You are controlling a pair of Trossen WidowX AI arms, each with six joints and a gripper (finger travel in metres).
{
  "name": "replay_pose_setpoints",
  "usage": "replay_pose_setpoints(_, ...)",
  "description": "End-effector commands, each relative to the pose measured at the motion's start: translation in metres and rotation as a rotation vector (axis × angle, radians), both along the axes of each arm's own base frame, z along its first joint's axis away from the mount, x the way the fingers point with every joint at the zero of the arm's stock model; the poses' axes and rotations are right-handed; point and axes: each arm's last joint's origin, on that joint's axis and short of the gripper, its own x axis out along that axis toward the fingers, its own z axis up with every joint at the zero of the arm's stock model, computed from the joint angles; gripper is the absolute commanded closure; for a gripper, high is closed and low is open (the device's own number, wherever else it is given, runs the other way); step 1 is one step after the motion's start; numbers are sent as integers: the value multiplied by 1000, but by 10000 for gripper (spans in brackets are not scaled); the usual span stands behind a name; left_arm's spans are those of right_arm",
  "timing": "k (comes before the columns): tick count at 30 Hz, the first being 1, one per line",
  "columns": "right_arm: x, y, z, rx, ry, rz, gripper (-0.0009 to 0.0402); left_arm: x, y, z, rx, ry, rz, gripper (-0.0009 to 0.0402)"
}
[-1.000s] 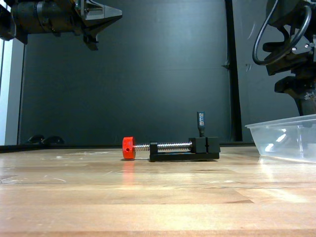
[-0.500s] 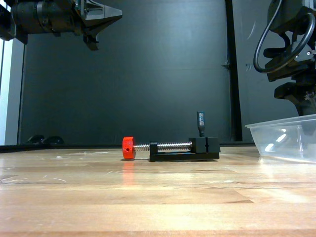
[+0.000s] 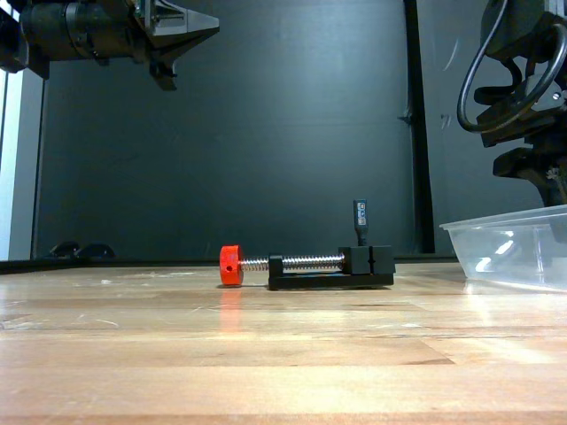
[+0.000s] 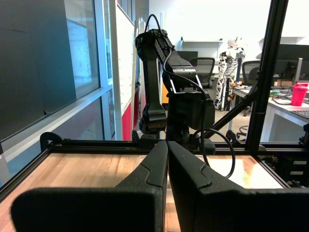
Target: Pick the usb-c connector and install on the hub
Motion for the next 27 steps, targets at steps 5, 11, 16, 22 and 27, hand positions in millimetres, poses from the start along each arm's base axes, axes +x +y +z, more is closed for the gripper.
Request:
replay_pose_setpoints(5,0,0,0,1,-1,-1,354,0,0,0,0,0,0,393)
replay_pose_setpoints(11,0,0,0,2,-2,-1,393,0,0,0,0,0,0,393)
replay_pose_setpoints(16,0,0,0,2,-2,-2,389,0,0,0,0,0,0,393)
replay_pose_setpoints(22,0,0,0,2,-2,-2,390,0,0,0,0,0,0,393)
replay_pose_setpoints(27,0,0,1,6,-2,-1,390,0,0,0,0,0,0,393)
